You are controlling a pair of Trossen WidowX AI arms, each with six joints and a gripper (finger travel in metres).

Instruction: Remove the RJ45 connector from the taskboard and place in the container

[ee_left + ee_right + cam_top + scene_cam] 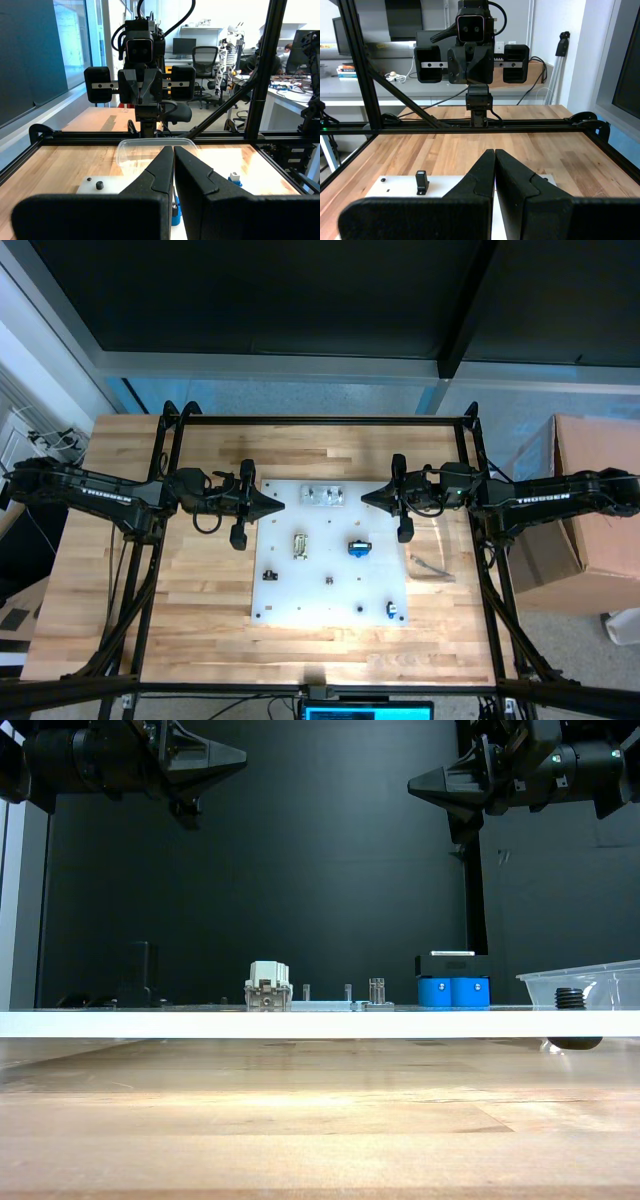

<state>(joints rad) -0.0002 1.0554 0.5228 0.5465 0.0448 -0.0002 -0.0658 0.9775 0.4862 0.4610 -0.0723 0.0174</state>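
Note:
A small greyish piece (428, 564) lies free inside the clear container (452, 543) to the right of the white taskboard (280, 590); it looks like the RJ45 connector, though I cannot tell for sure. My right gripper (366, 497) hangs shut and empty high over the board's far right edge, to the left of and above the container (600, 982). Level with it, my left gripper (279, 506) hangs shut and empty over the board's far left edge. Nothing sits between the closed fingertips of either gripper (174, 151) (495, 152) in the wrist views.
The board carries a beige connector block (300, 545), a blue block (360, 548), a clear part (322, 496) at the far edge and a small blue piece (393, 611) near the front. A black frame (320, 421) surrounds the table. A cardboard box (590, 510) stands at the right.

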